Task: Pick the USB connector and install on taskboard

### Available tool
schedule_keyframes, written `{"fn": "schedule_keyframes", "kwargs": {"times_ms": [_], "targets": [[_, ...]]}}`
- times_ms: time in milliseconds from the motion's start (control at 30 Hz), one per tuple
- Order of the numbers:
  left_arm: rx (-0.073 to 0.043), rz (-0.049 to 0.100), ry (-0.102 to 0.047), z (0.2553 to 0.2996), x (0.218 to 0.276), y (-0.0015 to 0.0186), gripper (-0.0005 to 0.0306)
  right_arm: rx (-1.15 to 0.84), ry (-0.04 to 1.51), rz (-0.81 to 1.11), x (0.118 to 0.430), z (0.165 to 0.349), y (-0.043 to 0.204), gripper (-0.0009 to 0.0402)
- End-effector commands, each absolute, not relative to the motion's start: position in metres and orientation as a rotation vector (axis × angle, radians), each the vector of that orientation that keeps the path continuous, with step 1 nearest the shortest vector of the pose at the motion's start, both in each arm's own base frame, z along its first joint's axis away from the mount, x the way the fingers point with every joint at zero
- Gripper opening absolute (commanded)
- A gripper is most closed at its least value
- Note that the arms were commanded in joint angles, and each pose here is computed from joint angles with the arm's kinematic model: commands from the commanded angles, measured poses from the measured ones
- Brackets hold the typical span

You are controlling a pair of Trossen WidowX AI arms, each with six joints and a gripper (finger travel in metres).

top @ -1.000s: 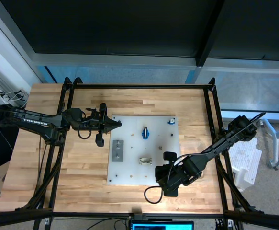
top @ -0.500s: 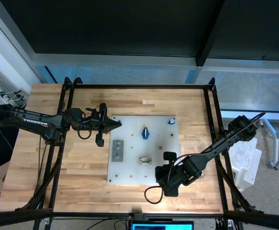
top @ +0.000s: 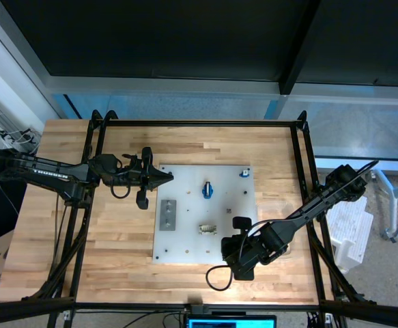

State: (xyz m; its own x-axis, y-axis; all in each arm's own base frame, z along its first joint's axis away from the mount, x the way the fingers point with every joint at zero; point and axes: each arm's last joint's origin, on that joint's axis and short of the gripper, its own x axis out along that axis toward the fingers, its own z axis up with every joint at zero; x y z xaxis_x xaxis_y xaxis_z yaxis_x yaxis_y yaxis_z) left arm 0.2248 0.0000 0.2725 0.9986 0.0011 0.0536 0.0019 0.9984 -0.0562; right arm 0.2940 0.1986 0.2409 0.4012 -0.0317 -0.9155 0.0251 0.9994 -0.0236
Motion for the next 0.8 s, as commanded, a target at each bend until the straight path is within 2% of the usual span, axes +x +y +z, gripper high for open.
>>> {"fn": "schedule_keyframes", "kwargs": {"times_ms": [33,800], "targets": [[-0.056,-0.001,-0.054,0.2725,0.2248,0.0,0.0,-0.005,1.156,-0.035,0.294,0.241,0.1986,0.0],[-0.056,-0.001,-0.054,0.2725,0.2248,0.0,0.0,-0.006,1.165,-0.016,0.293,0.2329,0.1985,0.0]]}}
